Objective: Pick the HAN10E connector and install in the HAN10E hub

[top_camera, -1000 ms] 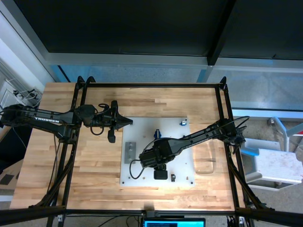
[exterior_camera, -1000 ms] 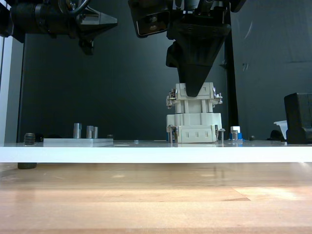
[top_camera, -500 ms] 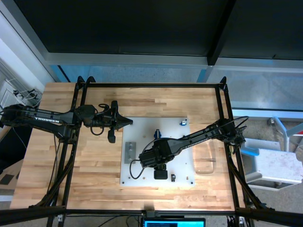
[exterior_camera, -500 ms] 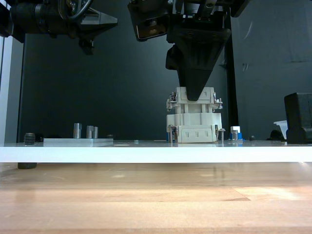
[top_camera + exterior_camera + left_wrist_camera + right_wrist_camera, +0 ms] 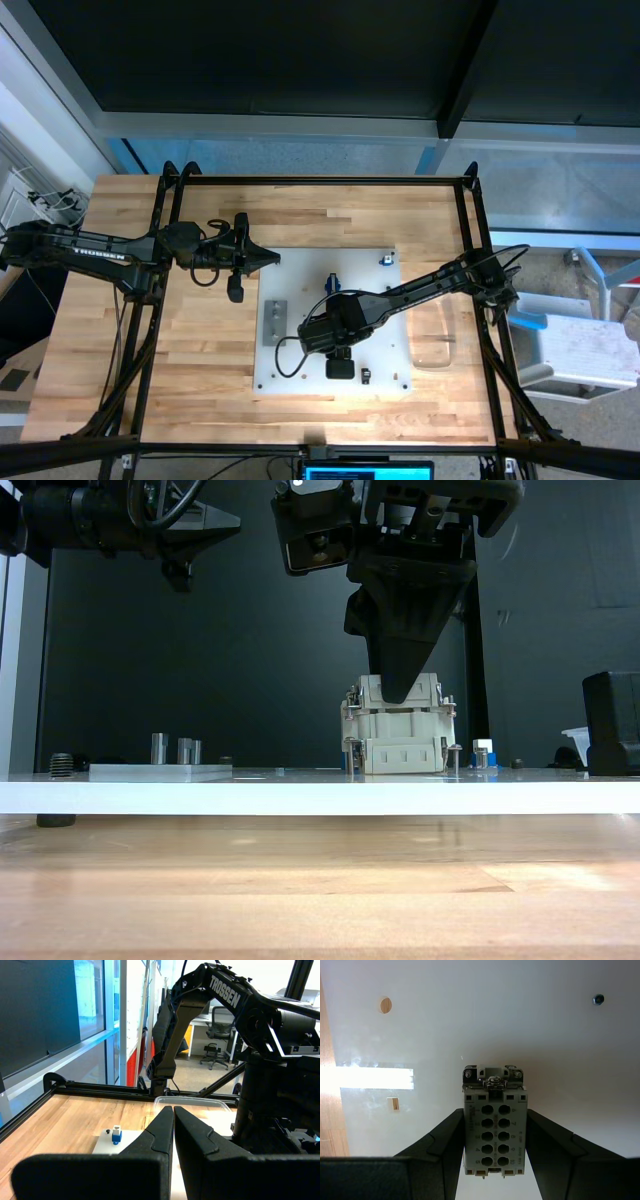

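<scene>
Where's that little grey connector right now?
In the low view, the HAN10E connector sits in the right claw atop the HAN10E hub near centre; the shut left claw hangs far left.

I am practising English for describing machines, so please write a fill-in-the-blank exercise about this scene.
1. The right tool, over the board, grips the connector, whose face shows ___ round holes.
2. The connector stands on the socket, which rests on a board coloured ___.
3. The left tool, parked above the left part of the table, has its fingers ___.
Missing words: ten; white; shut.
</scene>
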Robot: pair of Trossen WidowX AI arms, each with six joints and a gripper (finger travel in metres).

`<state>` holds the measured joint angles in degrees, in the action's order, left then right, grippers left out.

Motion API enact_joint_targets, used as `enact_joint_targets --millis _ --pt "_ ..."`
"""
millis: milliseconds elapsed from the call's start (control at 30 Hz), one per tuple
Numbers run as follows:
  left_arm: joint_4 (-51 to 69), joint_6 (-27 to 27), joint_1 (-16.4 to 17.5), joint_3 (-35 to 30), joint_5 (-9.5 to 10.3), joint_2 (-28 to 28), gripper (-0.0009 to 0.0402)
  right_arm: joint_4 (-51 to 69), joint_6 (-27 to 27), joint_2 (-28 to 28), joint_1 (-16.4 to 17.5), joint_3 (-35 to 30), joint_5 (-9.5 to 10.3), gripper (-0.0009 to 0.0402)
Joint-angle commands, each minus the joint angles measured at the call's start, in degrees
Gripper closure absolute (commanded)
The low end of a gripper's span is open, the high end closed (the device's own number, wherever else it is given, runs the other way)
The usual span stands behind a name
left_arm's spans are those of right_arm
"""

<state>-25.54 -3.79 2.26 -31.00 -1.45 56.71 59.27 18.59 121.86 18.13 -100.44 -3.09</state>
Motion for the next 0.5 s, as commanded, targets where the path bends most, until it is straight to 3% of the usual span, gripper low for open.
enact_joint_targets --millis 33,267,500 --pt "0.0 0.0 0.0 0.0 -0.02 0.0 0.0393 0.2 0.2 0.4 0.0 -0.2 0.2 0.0373" --pt "0.0 0.0 0.0 0.0 -0.02 0.0 0.0393 0.2 0.2 -0.4 0.0 -0.3 0.24 0.0363" --pt "0.0 0.0 0.0 0.0 -0.02 0.0 0.0393 0.0 -0.2 -1.4 0.0 -0.3 0.26 0.029"
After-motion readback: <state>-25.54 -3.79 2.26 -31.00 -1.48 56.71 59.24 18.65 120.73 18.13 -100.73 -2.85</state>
